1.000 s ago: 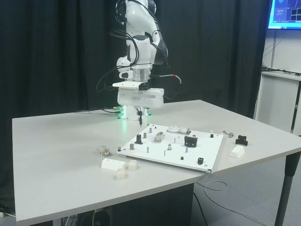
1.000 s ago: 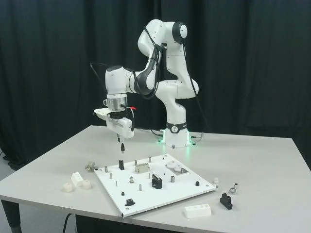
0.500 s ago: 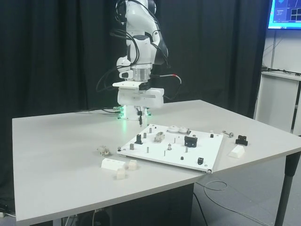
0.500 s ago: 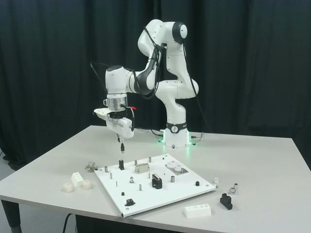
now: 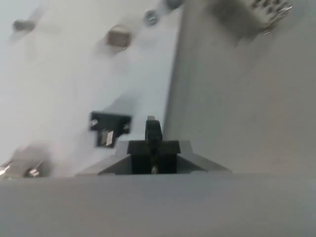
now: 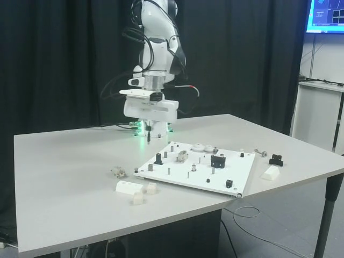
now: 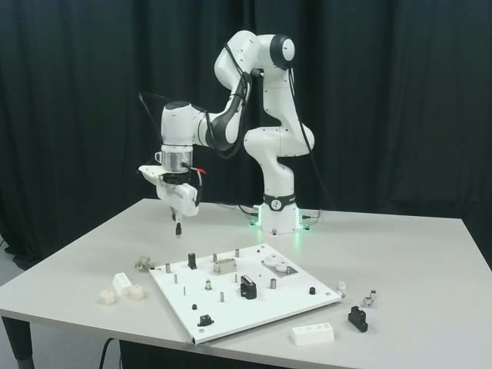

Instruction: Place USB.

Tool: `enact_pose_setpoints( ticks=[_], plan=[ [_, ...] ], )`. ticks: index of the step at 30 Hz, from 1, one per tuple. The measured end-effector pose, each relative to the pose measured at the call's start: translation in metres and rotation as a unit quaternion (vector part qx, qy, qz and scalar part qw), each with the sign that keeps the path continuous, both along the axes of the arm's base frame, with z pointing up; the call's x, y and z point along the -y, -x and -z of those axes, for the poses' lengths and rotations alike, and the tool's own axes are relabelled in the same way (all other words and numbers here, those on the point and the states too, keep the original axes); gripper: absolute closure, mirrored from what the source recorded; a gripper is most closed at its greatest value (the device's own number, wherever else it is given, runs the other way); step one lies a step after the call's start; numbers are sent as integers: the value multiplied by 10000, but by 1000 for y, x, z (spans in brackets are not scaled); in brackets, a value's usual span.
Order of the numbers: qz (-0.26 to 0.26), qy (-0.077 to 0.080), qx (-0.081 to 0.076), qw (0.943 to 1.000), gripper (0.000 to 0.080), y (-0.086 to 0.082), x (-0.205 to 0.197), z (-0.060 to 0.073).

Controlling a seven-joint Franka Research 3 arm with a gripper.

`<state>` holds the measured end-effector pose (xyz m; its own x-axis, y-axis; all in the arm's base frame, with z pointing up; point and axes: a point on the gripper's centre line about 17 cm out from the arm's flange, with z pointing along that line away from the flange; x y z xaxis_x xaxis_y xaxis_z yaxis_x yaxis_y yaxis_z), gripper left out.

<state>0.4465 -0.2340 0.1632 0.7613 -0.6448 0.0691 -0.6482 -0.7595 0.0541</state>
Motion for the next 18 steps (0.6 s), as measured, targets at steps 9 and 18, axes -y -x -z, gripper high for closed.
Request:
enact_pose_setpoints(
  ticks=[9, 18],
  plan=[
    [-132, 80, -100, 9998, 776, 22, 35, 4],
    [-399, 88, -43, 9992, 776, 36, 52, 21]
  ],
)
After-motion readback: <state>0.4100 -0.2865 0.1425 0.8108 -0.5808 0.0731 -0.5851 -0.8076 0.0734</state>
